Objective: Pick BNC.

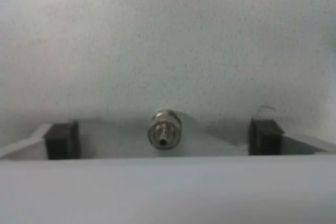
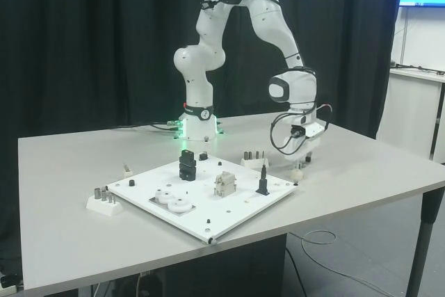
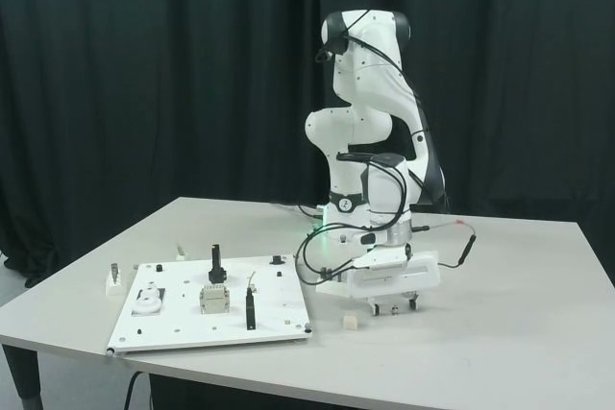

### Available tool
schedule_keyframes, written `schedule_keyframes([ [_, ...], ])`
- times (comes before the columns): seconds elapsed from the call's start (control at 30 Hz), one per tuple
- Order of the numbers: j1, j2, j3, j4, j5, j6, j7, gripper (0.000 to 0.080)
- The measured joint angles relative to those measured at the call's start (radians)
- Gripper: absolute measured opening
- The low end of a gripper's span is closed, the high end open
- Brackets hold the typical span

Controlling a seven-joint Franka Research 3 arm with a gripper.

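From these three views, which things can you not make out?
- BNC: plain in the wrist view; in both room views the gripper hides it.
- What the BNC stands in: a white block in the wrist view, with soft outlines.
- Small parts on the white board: too small in both room views to name.

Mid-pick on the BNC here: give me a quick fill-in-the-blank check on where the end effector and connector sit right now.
1. In the wrist view the connector lies between the two black ____.
2. The fingers are ____, with gaps on both sides of the connector.
3. The end effector hangs low, just beside the white ____ that carries the parts.
4. The arm's base shows ____ lights.

Missing words: fingertips; open; board; green
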Motion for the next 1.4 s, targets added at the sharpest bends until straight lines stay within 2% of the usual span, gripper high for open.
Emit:
schedule_keyframes([
  [0.07,0.000,-0.007,0.000,0.000,0.000,-0.008,0.000,0.0340],
  [0.1,0.000,-0.011,0.000,0.000,0.001,-0.014,0.000,0.0759],
  [0.3,-0.002,-0.040,0.000,0.000,0.003,-0.053,0.003,0.0759],
  [0.33,-0.002,-0.045,0.000,0.000,0.004,-0.059,0.004,0.0791],
  [0.53,-0.002,-0.069,-0.002,0.000,0.006,-0.090,0.022,0.0798],
  [0.93,-0.002,-0.086,-0.004,-0.001,0.010,-0.106,0.100,0.0800],
  [1.03,-0.002,-0.087,-0.004,-0.001,0.020,-0.106,0.160,0.0800],
  [1.17,-0.002,-0.088,-0.006,-0.001,0.039,-0.103,0.314,0.0800],
  [1.4,-0.002,-0.088,-0.007,-0.003,0.040,-0.082,0.527,0.0800],
])
